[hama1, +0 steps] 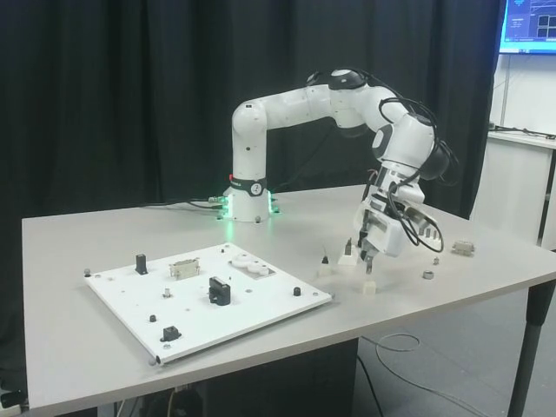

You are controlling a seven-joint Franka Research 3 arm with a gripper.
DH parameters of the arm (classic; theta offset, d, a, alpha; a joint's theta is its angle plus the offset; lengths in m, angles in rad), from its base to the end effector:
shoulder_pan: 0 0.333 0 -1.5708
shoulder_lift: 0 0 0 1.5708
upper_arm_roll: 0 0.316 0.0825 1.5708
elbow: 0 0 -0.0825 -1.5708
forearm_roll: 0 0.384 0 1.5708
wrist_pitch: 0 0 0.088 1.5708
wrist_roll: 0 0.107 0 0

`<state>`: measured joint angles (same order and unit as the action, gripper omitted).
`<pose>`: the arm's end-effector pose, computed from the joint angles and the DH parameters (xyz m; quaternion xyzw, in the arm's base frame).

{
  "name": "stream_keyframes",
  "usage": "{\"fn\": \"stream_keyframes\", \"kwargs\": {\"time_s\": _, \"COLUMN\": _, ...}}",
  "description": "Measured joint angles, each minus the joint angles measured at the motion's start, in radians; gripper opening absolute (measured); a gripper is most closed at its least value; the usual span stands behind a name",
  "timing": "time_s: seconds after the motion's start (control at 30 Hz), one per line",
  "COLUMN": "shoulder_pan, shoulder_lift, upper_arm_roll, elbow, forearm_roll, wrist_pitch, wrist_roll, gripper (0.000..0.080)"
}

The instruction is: Place Ethernet.

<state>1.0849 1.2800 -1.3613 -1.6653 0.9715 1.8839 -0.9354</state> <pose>0.6570 0.0467 0.2473 0.9559 0.2463 -0.0710 0.1436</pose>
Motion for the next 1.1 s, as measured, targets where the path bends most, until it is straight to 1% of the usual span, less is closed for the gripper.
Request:
{"fn": "stream_keyframes", "kwargs": {"time_s": 0.53, "shoulder_pan": -0.015, "shoulder_lift": 0.005, "upper_arm_roll": 0.019, "elbow": 0.017, "forearm_roll": 0.004, "wrist_pitch": -0.002, "wrist_roll": -0.016, "gripper": 0.0061}}
{"fn": "stream_keyframes", "kwargs": {"time_s": 0.87, "shoulder_pan": -0.015, "shoulder_lift": 0.008, "upper_arm_roll": 0.034, "elbow": 0.019, "forearm_roll": 0.004, "wrist_pitch": -0.003, "wrist_roll": -0.022, "gripper": 0.0061}}
{"fn": "stream_keyframes", "kwargs": {"time_s": 1.1, "shoulder_pan": -0.015, "shoulder_lift": 0.009, "upper_arm_roll": 0.037, "elbow": 0.019, "forearm_roll": 0.004, "wrist_pitch": -0.003, "wrist_roll": -0.022, "gripper": 0.0061}}
